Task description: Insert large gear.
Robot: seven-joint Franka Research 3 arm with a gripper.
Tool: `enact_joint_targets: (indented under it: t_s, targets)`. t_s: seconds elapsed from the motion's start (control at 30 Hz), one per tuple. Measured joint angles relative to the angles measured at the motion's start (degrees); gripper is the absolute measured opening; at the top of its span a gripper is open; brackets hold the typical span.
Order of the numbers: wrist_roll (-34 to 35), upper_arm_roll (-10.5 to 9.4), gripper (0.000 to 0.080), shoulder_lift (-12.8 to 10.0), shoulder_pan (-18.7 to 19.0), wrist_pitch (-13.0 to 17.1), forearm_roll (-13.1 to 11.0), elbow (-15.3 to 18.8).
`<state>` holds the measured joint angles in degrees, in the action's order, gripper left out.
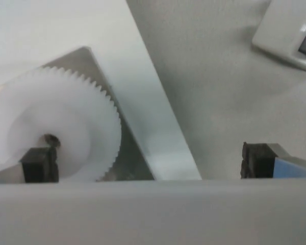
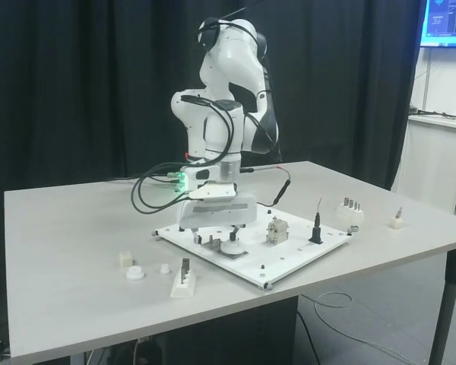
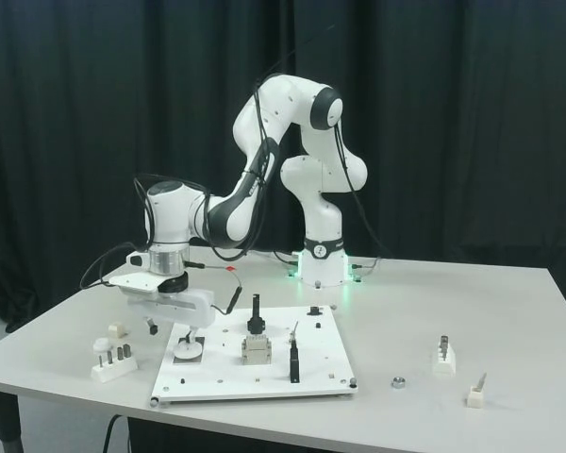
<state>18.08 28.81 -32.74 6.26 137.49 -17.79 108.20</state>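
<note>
Gear check | large gear [image 1: 56,127] flat on white board [image 1: 158,132], under one fingertip, off-centre from my hand [image 1: 148,162] | fingers apart, gripping nothing

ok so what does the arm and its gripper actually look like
The arm is white with rounded, glossy shells and darker bands at the joints. Black cables loop loosely from the wrist area. A green light glows at the base and another by the wrist. The gripper is a broad white body with two small, blocky black fingertips.

White arm [image 3: 264,142], black cables [image 2: 148,186]
</note>
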Motion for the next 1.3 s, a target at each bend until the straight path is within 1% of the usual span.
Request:
enact_joint_targets:
  t_s: [0.27,0.67,1.0,1.3]
  targets:
    - [0.00,-0.24,0.0800,-0.32,-0.04,1.02,-0.12,0.01]
    - [0.00,-0.80,0.0800,-1.32,-0.06,3.86,-0.77,-0.01]
    - [-0.03,-0.80,0.0800,-1.47,-0.25,4.81,-0.77,-0.03]
    - [-0.15,-0.85,0.0800,-1.40,-0.31,4.83,-0.77,-0.46]
